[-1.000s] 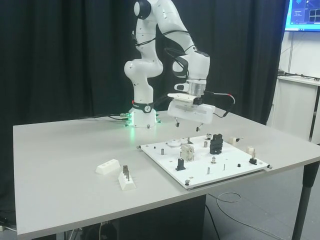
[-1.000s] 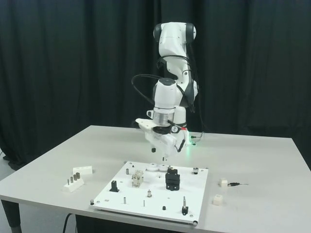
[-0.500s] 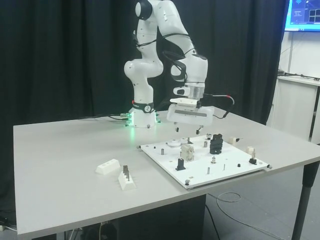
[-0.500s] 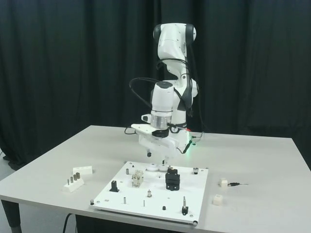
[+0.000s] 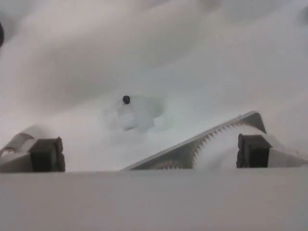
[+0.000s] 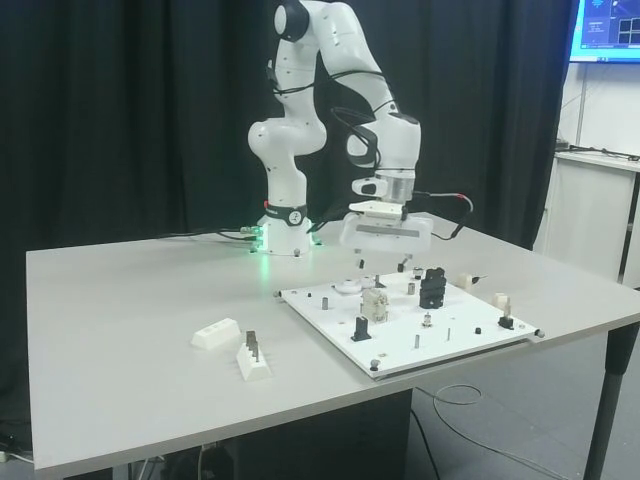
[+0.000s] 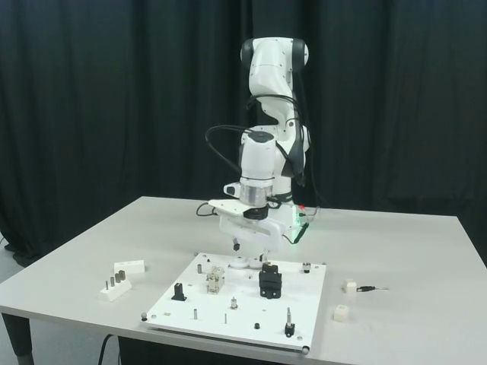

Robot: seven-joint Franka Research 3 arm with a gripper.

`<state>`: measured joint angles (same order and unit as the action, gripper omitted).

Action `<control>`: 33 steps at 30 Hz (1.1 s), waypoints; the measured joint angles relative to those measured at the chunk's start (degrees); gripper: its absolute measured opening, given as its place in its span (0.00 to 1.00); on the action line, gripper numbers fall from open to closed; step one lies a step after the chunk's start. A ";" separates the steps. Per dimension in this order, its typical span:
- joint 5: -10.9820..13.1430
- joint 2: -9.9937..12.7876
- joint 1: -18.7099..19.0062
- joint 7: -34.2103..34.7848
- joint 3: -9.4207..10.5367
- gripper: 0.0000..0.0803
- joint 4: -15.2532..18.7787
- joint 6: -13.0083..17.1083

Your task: Pick small gear.

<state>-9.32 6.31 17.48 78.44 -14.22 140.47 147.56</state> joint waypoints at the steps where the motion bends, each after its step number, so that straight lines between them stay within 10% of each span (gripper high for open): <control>1: 0.00 0.19 0.00 -0.13 0.03 1.00 -0.07 0.13; 33: 5.76 5.97 -1.20 -9.04 0.08 1.00 -3.09 1.65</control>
